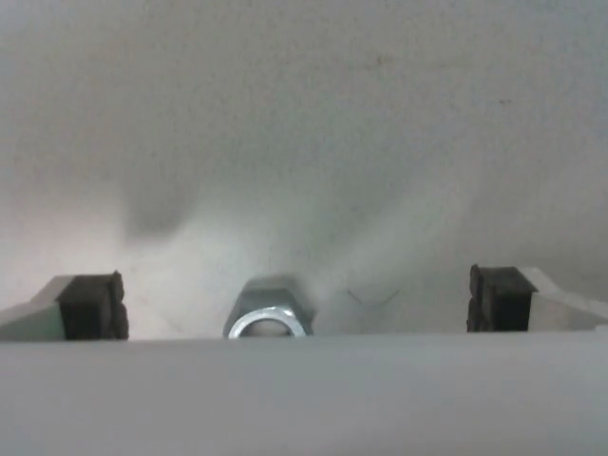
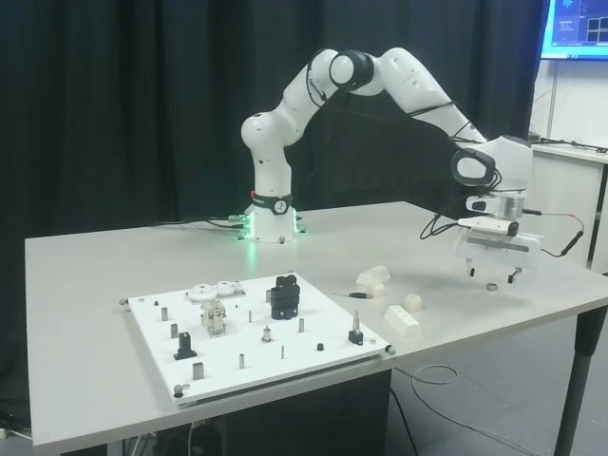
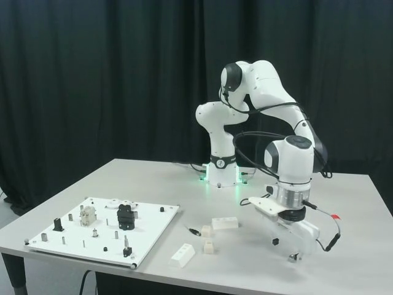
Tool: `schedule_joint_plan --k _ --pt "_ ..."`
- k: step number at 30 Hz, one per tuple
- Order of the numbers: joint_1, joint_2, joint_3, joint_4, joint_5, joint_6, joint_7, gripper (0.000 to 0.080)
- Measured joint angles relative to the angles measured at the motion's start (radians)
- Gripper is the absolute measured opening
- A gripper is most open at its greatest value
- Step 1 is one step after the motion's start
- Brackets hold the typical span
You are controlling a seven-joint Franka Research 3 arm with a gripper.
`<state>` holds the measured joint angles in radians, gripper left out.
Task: Pick bolt 4.
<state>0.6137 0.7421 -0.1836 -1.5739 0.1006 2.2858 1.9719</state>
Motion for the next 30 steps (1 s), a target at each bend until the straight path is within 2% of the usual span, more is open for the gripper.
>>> schedule_joint_plan --k 13,30 --pt "0.020 0.000 0.005 -0.059 0.007 0.082 -0.019 0.0800" --pt "0.039 0.000 0.003 -0.084 0.003 0.123 -0.039 0.0800"
